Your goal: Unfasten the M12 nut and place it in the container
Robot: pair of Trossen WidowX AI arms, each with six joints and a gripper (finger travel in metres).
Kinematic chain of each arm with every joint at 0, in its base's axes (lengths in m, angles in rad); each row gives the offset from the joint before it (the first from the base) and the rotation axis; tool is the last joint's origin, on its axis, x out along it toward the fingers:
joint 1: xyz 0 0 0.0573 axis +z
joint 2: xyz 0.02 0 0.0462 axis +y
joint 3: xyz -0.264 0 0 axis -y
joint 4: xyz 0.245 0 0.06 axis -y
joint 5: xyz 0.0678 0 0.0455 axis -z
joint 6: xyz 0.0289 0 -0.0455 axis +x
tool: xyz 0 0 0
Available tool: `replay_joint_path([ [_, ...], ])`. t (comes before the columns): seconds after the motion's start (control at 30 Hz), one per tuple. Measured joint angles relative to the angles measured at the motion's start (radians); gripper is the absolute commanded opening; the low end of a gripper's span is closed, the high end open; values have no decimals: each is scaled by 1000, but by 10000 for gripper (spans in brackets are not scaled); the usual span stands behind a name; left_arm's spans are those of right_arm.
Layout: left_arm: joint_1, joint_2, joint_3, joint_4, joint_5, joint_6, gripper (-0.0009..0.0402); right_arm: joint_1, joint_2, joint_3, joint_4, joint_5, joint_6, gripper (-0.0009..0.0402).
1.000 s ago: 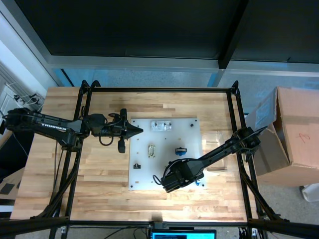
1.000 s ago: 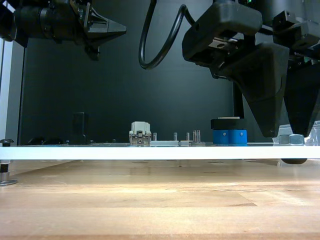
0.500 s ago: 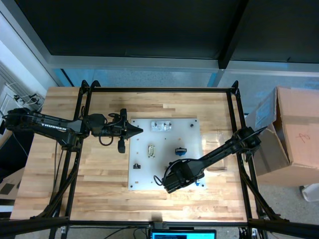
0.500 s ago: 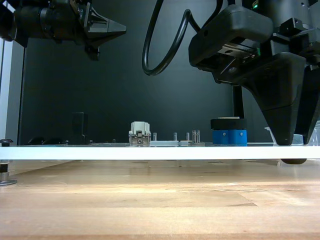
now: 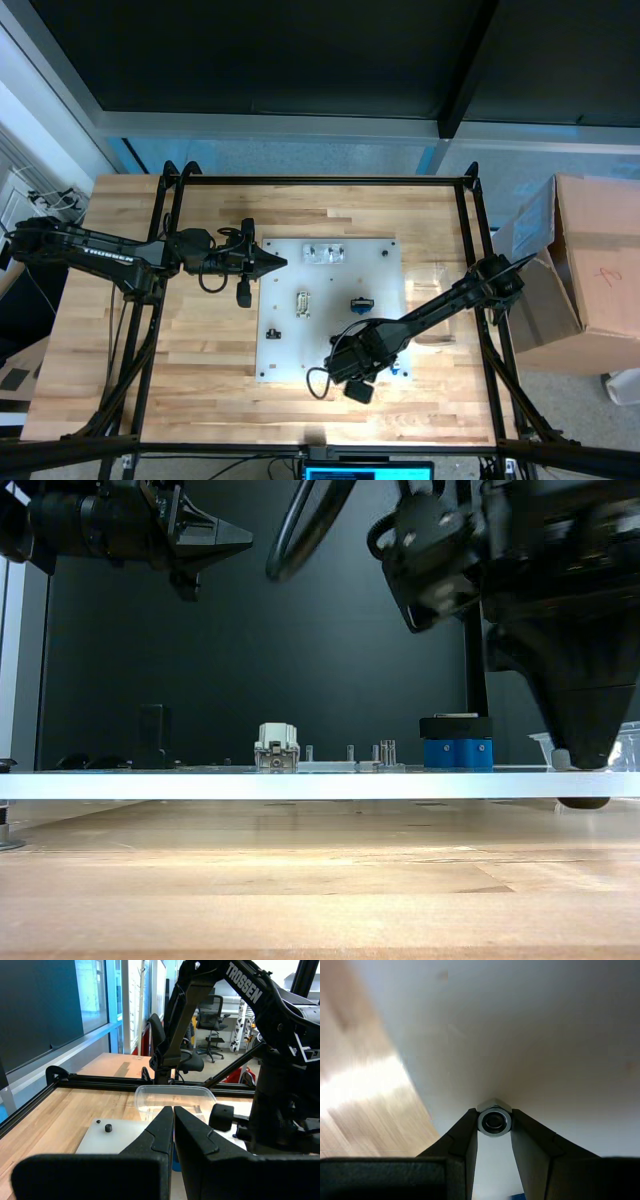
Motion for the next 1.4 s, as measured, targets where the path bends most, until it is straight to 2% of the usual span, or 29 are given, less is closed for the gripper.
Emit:
replay_joint_path([
  [0.17,0,0,0,0,0,0,0,-2,-11,-6,-20,1,-443,0],
  [0.33,0,0,0,0,0,0,0,-3,-15,-12,-50,1,-776,0],
  [0.43,0,0,0,0,0,0,0,-4,-16,-14,-70,8,-944,0],
  [0.57,0,0,0,0,0,0,0,-4,-15,-15,-68,8,-1081,0],
  [1.0,0,0,0,0,0,0,0,-5,-29,-15,-66,9,-1109,0],
  [1.17,0,0,0,0,0,0,0,-4,-44,-15,-57,130,-1095,0],
  [1.3,0,0,0,0,0,0,0,-4,-67,-15,-61,242,-977,0],
  [1.4,0,0,0,0,0,0,0,-3,-94,-15,-71,249,-796,0],
])
